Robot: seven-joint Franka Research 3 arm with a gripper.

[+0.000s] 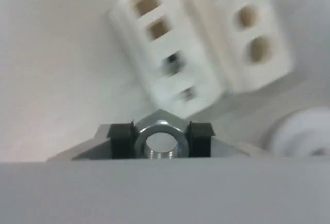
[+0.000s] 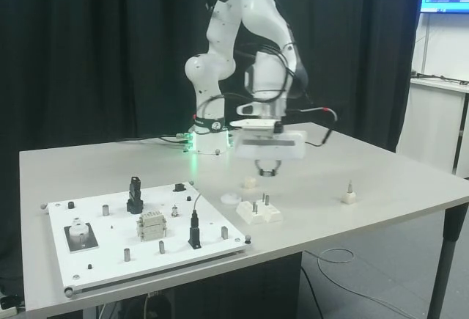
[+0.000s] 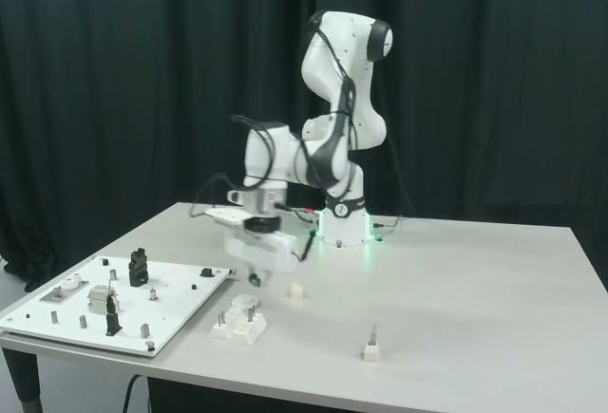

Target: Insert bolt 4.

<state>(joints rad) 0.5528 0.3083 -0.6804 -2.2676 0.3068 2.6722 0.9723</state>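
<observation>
My gripper is shut on a grey metal hex-headed bolt, which sits between the black pads; its threaded bore faces the wrist camera. Below it on the grey table lie two white holder blocks side by side, one with square holes, the other with round holes. Two square holes hold dark pins. In the first room view the gripper hangs a short way above these blocks. The second room view shows the gripper above and slightly behind the blocks.
A white assembly board with black connectors and small posts lies at the table's front left. A white disc and a small white block lie near the holders. Another small block with an upright pin stands further right.
</observation>
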